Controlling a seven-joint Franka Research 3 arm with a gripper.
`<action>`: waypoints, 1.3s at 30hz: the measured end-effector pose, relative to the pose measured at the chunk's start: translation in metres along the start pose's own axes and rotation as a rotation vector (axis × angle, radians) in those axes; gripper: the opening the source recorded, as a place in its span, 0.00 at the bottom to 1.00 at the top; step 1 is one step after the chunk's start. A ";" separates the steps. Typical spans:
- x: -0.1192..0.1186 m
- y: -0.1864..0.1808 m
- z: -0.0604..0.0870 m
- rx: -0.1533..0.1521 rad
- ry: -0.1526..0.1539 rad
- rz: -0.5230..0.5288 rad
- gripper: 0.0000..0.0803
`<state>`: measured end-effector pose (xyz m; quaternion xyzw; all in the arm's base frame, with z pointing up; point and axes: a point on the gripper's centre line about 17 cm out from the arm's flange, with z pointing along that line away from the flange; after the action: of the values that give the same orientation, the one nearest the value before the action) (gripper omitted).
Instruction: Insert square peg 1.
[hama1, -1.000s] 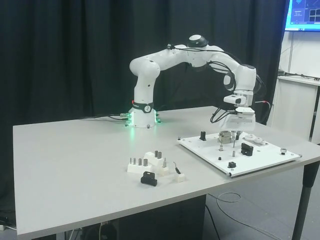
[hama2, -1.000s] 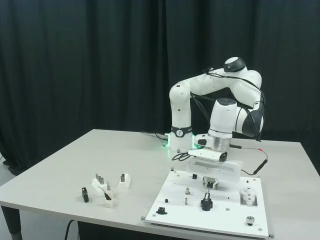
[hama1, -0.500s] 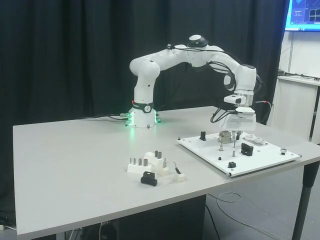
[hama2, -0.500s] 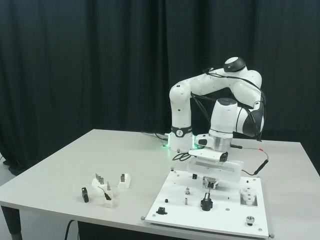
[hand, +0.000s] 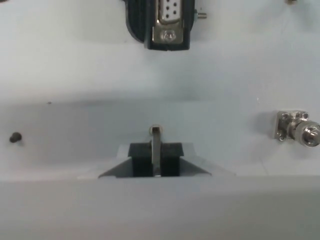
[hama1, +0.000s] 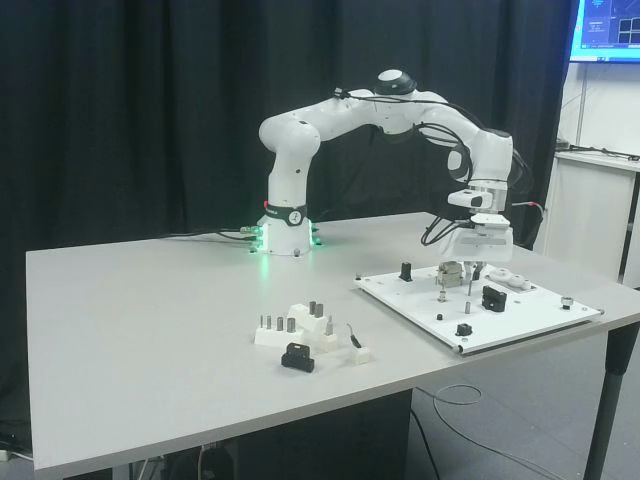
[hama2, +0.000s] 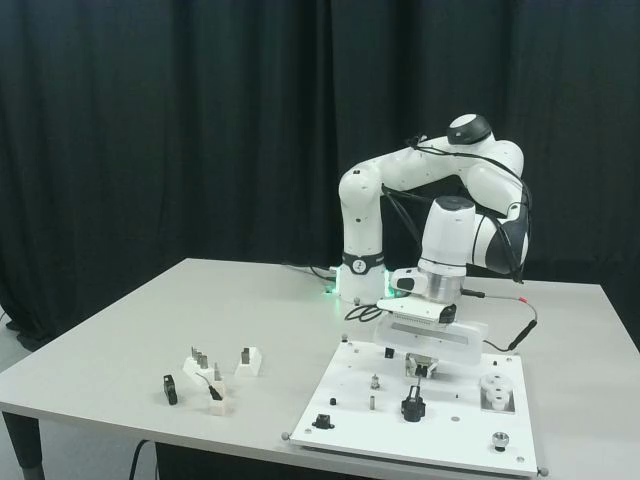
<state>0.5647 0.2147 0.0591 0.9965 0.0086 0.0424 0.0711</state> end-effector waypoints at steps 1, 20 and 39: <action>0.000 0.000 0.000 0.000 0.001 0.000 0.04; 0.000 0.000 0.002 -0.006 0.006 -0.003 0.04; -0.001 0.000 0.002 0.012 -0.010 0.011 0.04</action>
<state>0.5637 0.2142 0.0569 0.9972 0.0032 0.0378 0.0647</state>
